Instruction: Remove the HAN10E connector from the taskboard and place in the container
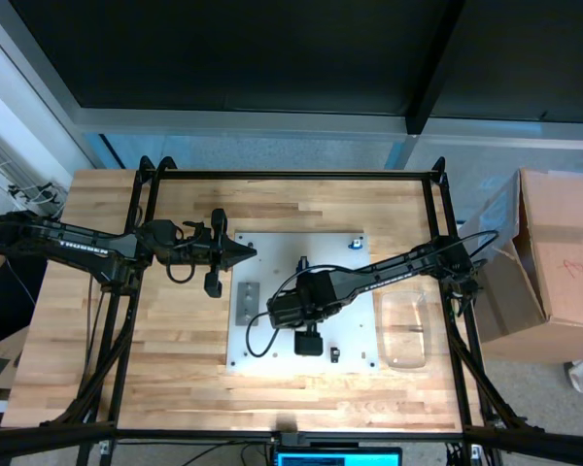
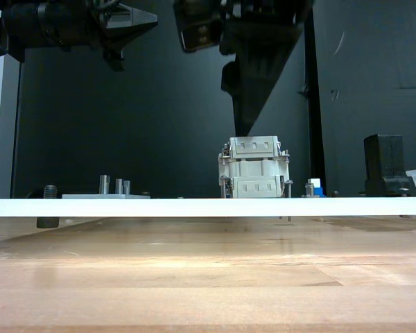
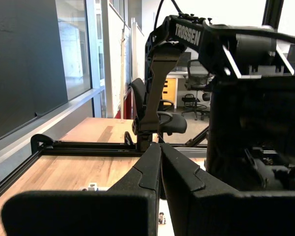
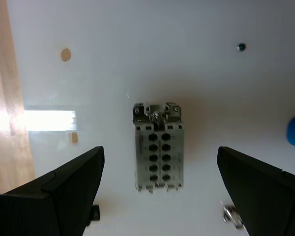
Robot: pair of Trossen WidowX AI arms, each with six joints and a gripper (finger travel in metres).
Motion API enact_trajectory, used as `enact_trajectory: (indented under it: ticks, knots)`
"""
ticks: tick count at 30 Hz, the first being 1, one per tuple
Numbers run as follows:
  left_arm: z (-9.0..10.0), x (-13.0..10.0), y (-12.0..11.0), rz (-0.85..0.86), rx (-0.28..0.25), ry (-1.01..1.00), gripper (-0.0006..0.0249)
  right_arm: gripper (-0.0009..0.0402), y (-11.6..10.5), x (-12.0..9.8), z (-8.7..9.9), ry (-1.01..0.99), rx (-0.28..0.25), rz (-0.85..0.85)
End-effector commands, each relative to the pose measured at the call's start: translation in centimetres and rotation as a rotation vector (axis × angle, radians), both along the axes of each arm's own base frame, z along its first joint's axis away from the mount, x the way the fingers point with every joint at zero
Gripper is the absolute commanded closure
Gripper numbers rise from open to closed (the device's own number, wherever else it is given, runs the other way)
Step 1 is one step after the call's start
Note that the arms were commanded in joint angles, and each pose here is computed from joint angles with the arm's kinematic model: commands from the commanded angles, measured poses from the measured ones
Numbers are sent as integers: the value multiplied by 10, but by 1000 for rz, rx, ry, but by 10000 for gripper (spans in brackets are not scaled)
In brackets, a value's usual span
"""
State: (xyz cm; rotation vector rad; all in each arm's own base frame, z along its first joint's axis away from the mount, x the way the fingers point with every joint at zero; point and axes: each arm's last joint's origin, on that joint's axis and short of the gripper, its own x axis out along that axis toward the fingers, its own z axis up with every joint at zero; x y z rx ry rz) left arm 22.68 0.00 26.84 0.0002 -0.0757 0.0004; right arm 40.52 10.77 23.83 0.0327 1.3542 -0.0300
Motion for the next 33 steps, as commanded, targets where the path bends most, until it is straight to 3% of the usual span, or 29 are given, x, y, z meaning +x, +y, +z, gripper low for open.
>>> enact_trajectory:
  ticks: [1, 6, 10, 25, 33]
  knots:
    - [0, 0, 0, 0, 0, 0, 243, 71, 0, -1, -10, 4, 6, 3]
    - [0, 0, 0, 0, 0, 0, 243, 76, 0, -2, -23, 8, 4, 4]
    - [0, 0, 0, 0, 0, -1, 243, 105, 0, -3, -26, 16, 2, 4]
    - [0, 0, 0, 0, 0, 0, 243, 321, 0, -3, -25, 11, 1, 22]
    - [0, 0, 0, 0, 0, 0, 243, 381, -1, -5, -19, -2, 3, 21]
